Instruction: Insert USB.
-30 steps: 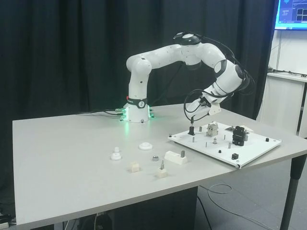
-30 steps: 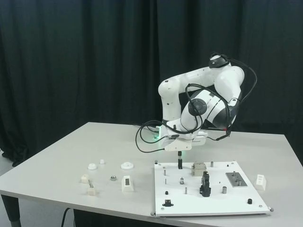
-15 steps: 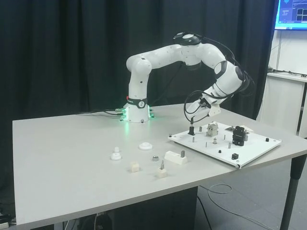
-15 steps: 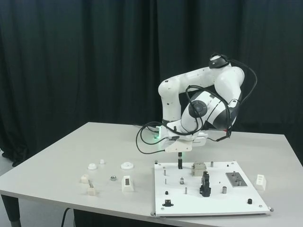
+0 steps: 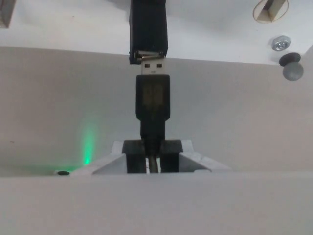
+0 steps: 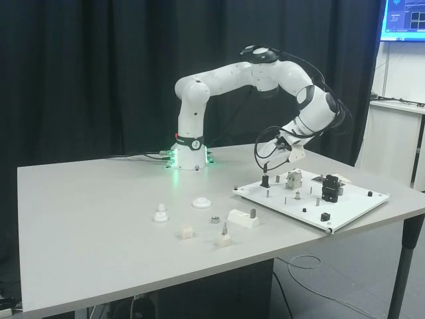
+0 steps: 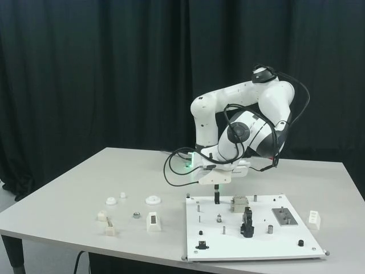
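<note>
The gripper [image 5: 153, 164] holds a black USB plug [image 5: 152, 100] between its two black fingers [image 5: 135, 155], which press against the plug's cable end from both sides. In the wrist view the plug's metal tip sits just at the mouth of a black USB socket [image 5: 148, 30], lined up with it and either touching it or only barely started in; I cannot tell which. The socket stands upright at the near-left part of the white board [image 7: 256, 242], as the second room view shows it [image 7: 217, 197], with the gripper directly above. The white arm [image 6: 226, 76] arches over from its base on the grey table [image 6: 93, 206]. On the table beside the board lie small white blocks [image 7: 153, 221] and a white round gear [image 7: 152, 200].
</note>
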Tool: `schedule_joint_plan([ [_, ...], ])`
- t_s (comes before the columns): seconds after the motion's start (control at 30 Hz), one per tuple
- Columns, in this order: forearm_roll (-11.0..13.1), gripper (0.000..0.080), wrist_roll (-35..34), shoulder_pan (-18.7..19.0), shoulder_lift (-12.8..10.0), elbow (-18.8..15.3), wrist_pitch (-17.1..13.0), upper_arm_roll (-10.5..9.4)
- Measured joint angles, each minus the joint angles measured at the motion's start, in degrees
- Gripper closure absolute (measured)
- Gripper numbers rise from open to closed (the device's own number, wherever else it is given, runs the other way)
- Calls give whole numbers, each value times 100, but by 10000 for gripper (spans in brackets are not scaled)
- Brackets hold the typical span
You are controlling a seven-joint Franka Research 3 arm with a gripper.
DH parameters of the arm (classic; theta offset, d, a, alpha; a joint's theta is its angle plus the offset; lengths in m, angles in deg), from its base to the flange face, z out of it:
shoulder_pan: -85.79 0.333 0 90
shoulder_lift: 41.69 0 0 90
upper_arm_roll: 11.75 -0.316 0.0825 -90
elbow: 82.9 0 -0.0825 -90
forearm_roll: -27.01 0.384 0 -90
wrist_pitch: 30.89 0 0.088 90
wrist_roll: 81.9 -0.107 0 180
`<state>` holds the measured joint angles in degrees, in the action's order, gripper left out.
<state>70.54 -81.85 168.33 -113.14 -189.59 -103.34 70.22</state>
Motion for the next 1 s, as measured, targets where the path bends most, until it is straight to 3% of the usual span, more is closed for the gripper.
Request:
schedule_joint_plan([
  [1.0, 2, 745, 0, 1, 0, 62, 85, -31],
])
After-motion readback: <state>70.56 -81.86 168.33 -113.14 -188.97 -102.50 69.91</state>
